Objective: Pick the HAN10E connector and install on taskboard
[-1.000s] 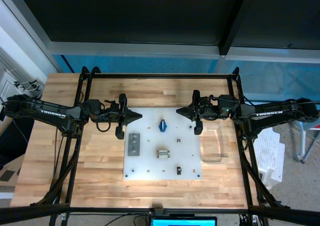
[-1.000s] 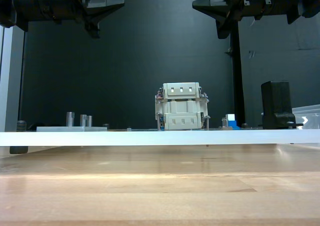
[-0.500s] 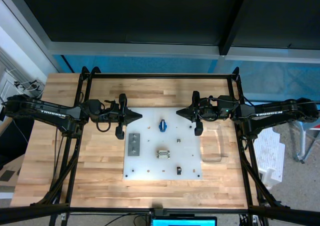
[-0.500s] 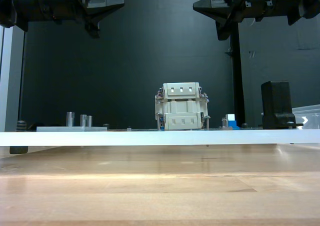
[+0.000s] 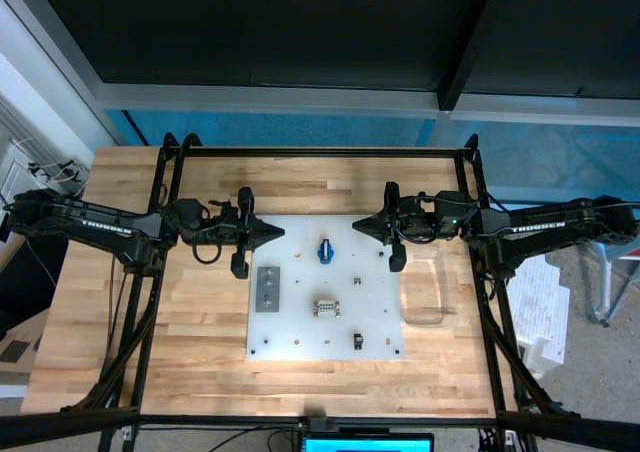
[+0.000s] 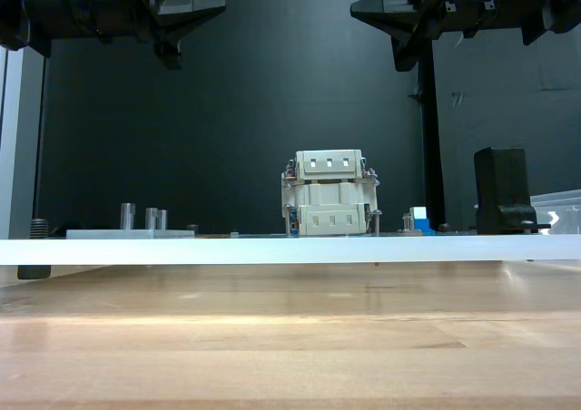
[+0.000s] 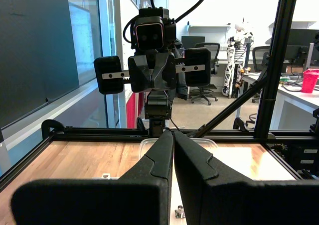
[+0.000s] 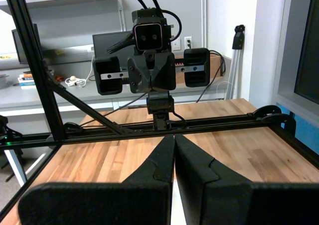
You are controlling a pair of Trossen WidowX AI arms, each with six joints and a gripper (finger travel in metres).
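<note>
- My left hand [image 5: 274, 232] is hovering high over the far-left edge of the large flat white square taskboard [image 5: 290, 337]. Its fingers [image 7: 162, 155] are pressing together and gripping nothing.
- My right hand [image 5: 360, 223] is hovering likewise over the far-right edge, fingers [image 8: 164, 160] meeting at the tips, carrying nothing.
- The small pale grey-beige HAN10E connector [image 5: 324, 309] with silvery metal ends is sitting upright near the taskboard's middle, well apart from both hands. In the low view it is appearing as two stacked halves.
- I am judging it light, rigid and smooth-sided, and best gripped across its plain long flanks, clear of the metal ends.
- The clear plastic tray [image 5: 428, 320] is lying on the wooden counter [image 5: 200, 362] just beside the taskboard's right edge, and nothing is showing inside it.
</note>
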